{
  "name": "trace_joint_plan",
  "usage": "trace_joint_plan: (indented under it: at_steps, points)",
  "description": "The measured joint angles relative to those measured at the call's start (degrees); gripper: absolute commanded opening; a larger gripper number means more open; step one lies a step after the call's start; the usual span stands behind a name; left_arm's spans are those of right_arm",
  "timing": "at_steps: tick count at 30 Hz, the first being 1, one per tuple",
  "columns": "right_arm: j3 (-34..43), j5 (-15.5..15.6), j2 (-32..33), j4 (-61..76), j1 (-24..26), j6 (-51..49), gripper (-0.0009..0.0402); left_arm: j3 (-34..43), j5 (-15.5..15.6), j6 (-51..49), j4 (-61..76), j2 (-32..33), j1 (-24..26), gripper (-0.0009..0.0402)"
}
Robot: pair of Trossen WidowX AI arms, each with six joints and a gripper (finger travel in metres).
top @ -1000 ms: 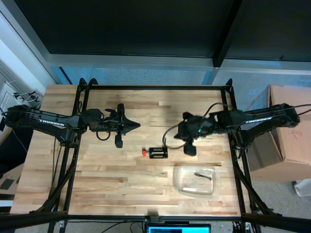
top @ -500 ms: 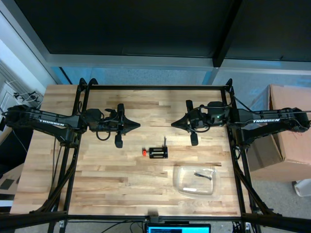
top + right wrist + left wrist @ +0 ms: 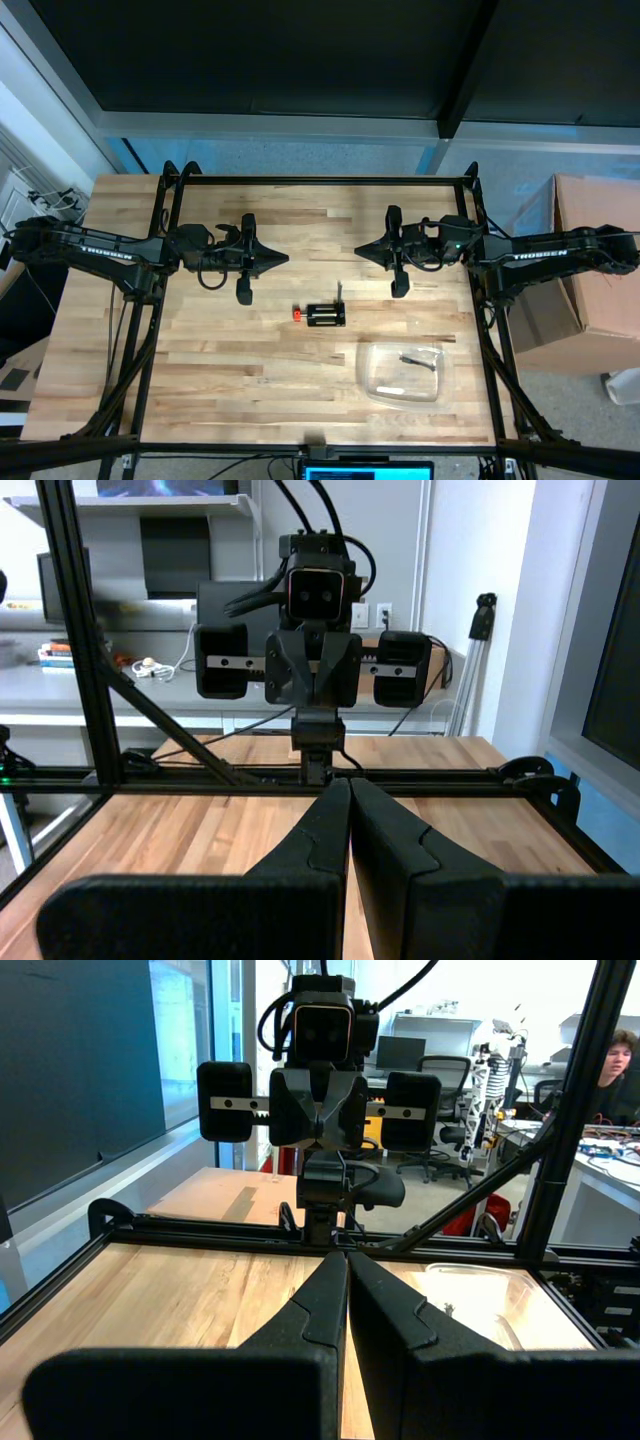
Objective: Remove the USB-C connector from the USB-C receptacle and place in the container
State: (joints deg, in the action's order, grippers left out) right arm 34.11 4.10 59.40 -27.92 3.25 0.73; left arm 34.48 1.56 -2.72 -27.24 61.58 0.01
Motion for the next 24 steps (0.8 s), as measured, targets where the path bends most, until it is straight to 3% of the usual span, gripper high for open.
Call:
trace_joint_plan:
  at_steps: [24]
  points:
    - [-0.4,0.0,0.1,0.4,0.0,0.9,0.0,0.0,0.0,0.0,0.0,0.0,0.0,0.0]
